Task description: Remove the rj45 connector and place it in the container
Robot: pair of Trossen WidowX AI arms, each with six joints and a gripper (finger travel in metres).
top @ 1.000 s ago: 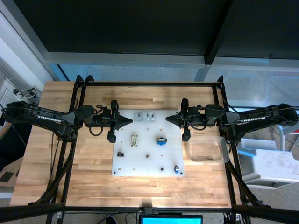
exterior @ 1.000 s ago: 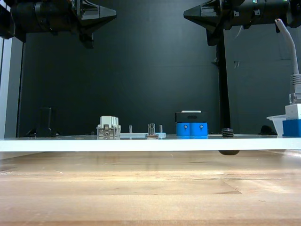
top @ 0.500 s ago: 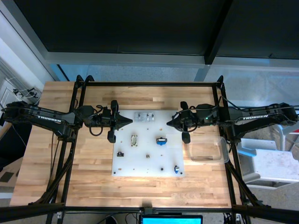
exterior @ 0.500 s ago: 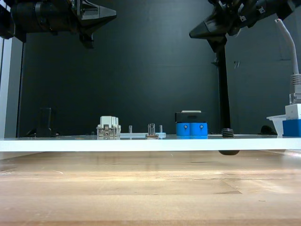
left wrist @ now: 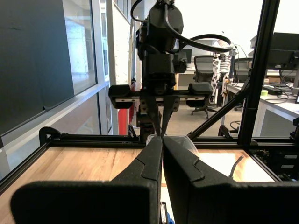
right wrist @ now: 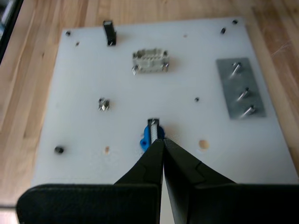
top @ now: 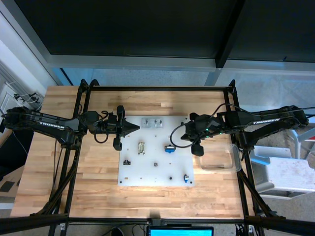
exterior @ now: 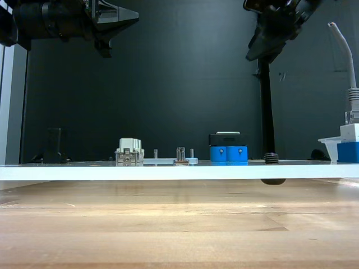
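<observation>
The rj45 connector [top: 186,178] stands at the near right corner of the white board [top: 147,172]; in the low view the rj45 connector [exterior: 348,147] shows a blue base with a pale cable rising from it. The clear container [top: 220,157] rests on the table right of the board. My right gripper [top: 183,136] is shut with nothing in it, tilted down above the board's right half, high over it in the low view [exterior: 249,57]. In the right wrist view its fingertips [right wrist: 162,139] hang over the blue-and-black block connector [right wrist: 150,133]. My left gripper [top: 138,127] is shut and empty, held level above the board's far left.
The board also carries a beige oblong connector [top: 141,147], a blue-and-black block connector [top: 170,148], a metal plate with pins [top: 152,123], a black post [top: 127,162] and a small dark knob [top: 170,178]. A black frame [top: 157,89] rings the wooden table.
The right arm has swung from level to nose-down, its gripper moving nearer and lower over the board's right half. The left arm has not moved.
</observation>
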